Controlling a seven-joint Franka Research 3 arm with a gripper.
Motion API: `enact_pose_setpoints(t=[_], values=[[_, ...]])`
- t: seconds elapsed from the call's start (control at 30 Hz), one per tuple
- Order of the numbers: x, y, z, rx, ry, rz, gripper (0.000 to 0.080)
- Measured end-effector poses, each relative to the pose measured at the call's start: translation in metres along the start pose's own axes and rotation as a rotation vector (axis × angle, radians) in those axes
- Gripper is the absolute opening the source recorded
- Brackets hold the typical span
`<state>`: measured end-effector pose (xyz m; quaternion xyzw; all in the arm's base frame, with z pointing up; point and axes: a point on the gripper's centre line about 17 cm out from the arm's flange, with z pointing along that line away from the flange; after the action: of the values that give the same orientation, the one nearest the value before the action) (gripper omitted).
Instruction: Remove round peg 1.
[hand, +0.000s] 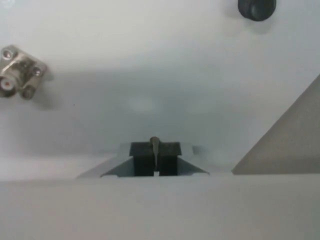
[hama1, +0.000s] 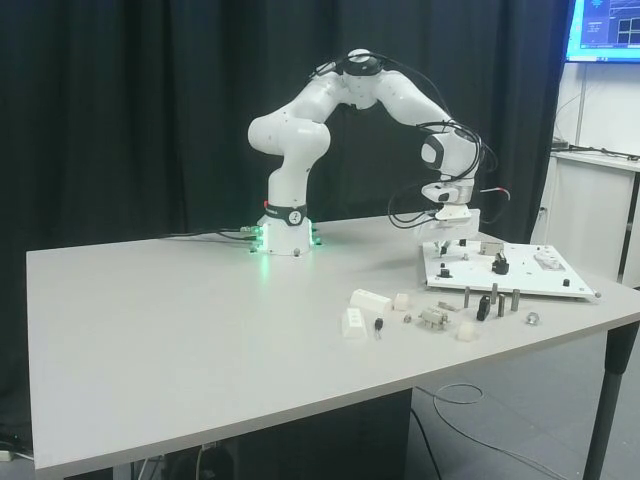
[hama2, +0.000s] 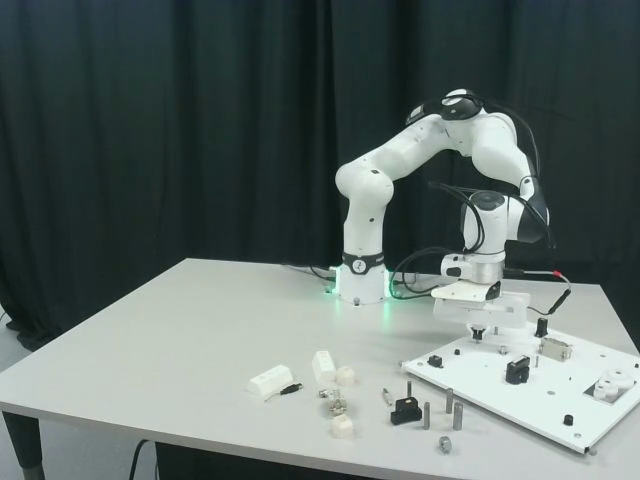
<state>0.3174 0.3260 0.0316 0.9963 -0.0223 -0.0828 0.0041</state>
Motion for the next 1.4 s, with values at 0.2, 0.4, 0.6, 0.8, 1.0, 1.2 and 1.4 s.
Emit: enact_pose_setpoints(t=[0.2, 0.4, 0.6, 0.8, 1.0, 1.2, 1.4], values=[[0.000, 0.000, 0.000, 0.000, 0.000, 0.000, 0.0019], [0.000, 0.000, 0.000, 0.001, 0.000, 0.000, 0.0019], [-0.001, 0.000, -0.001, 0.001, -0.002, 0.003, 0.0019], [-0.001, 0.000, -0.006, 0.001, -0.007, 0.001, 0.0016], [-0.003, 0.001, -0.016, 0.004, -0.018, 0.000, 0.0016], [-0.004, 0.002, -0.028, 0.002, -0.030, -0.001, 0.0016], [-0.004, 0.005, -0.039, -0.005, -0.038, 0.001, 0.0016]])
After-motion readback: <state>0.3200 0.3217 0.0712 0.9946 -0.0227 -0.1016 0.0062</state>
